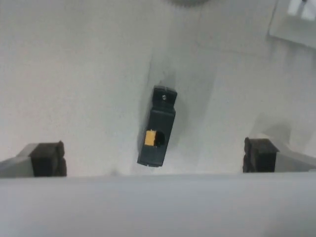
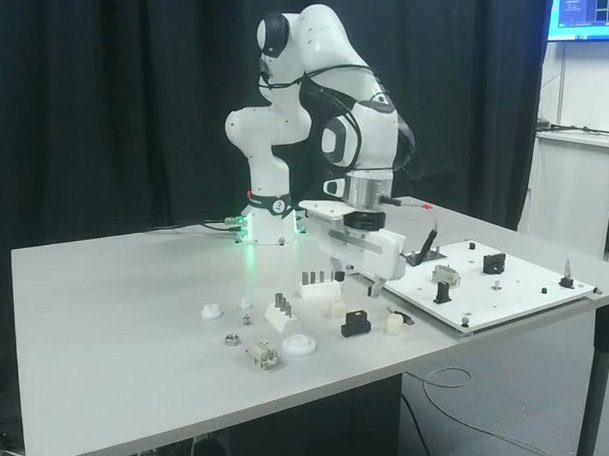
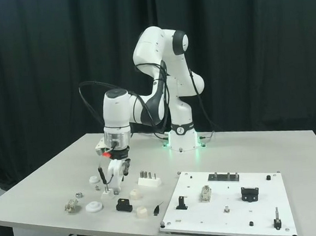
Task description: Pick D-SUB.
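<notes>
The gripper (image 1: 153, 158) hangs wide open, holding and touching nothing. A black part (image 1: 157, 127) lies between its fingers (image 1: 48, 159), long axis crossing the gap; the D-SUB (image 2: 261, 356) rests well apart.

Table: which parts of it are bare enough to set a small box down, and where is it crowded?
Bare: the wide stretch of the grey table beyond the small white ring, and the strip between the robot base and the white board. Crowded: the front edge around the black block and metal connector, under the gripper.

White arm (image 3: 158, 52), grey table (image 2: 107, 295), black curtain (image 3: 33, 62), white board (image 3: 230, 200), black jaws, green base light (image 2: 246, 225).
</notes>
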